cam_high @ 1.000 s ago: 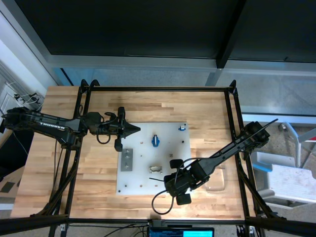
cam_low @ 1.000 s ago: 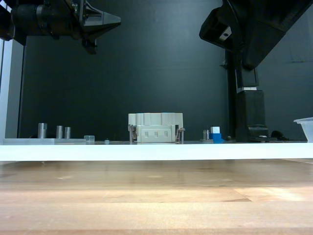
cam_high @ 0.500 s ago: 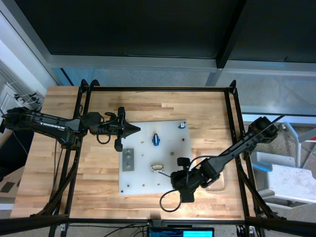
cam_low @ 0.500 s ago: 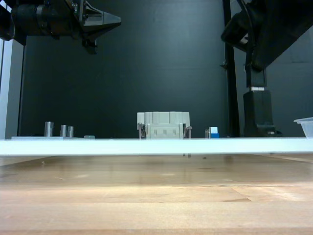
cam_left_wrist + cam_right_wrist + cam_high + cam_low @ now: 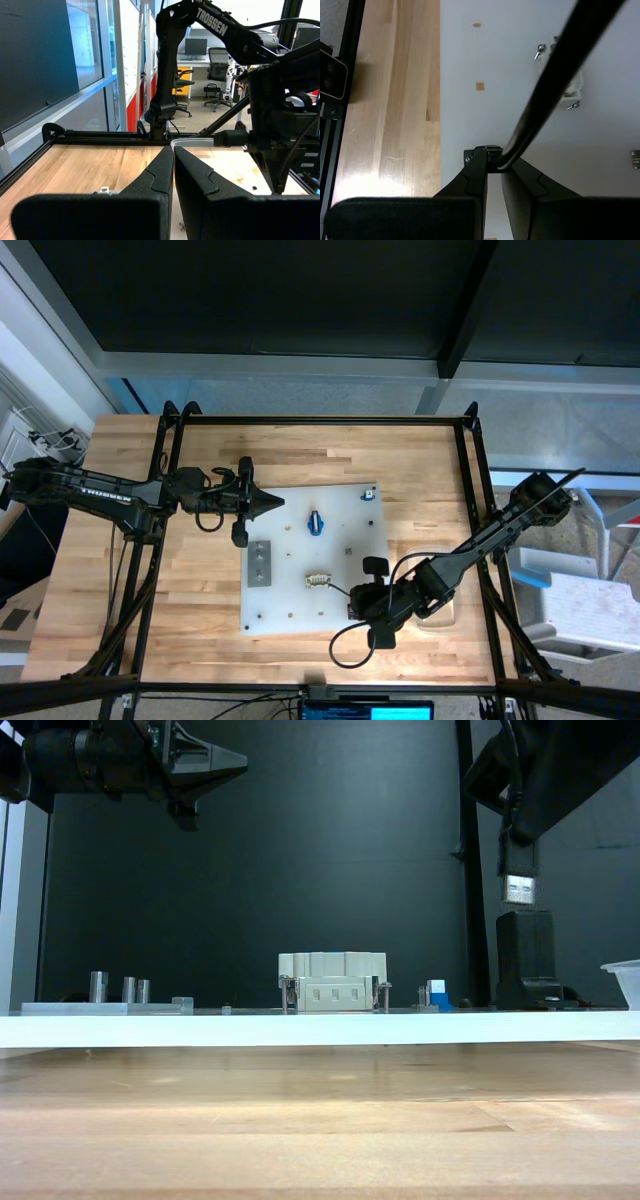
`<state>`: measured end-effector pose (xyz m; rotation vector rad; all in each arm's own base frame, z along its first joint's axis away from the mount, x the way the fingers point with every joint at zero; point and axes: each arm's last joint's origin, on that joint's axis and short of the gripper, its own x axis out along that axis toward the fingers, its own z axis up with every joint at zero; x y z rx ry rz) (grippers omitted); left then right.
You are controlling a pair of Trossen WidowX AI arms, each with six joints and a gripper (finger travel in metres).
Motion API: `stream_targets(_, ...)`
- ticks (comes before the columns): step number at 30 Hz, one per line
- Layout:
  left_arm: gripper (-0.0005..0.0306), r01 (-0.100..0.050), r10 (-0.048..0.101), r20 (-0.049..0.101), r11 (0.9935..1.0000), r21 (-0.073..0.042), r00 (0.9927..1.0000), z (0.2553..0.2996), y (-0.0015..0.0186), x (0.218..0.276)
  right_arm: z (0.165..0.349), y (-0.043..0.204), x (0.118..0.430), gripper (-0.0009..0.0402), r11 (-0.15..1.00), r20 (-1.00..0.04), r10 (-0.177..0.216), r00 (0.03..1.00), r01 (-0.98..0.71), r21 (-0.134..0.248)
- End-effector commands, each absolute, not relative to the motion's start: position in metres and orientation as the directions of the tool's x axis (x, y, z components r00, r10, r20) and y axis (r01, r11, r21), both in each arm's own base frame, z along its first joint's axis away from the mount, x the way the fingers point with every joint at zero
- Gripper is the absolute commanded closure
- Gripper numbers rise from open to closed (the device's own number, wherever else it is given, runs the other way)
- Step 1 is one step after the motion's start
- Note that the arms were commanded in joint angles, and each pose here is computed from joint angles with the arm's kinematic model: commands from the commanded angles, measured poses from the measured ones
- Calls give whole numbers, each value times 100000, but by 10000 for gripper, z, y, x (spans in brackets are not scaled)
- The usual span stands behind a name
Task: Remove the USB connector from the USB hub and place in the container
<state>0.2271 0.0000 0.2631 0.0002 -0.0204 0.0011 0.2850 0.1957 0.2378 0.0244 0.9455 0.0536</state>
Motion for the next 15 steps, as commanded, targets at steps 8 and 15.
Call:
stream_targets(8, 300, -115, 114, 2079, 100000, 17, 99978, 2632, 1, 2271, 2575, 1857, 2665, 393, 99605, -83718, 8186, 54076, -1541, 8744)
stream_targets(15, 300, -77, 76, 2079, 100000, 17, 99978, 2632, 0, 2271, 2719, 1798, 2471, 393, 99397, -86242, 10573, 49503, -2738, 10614)
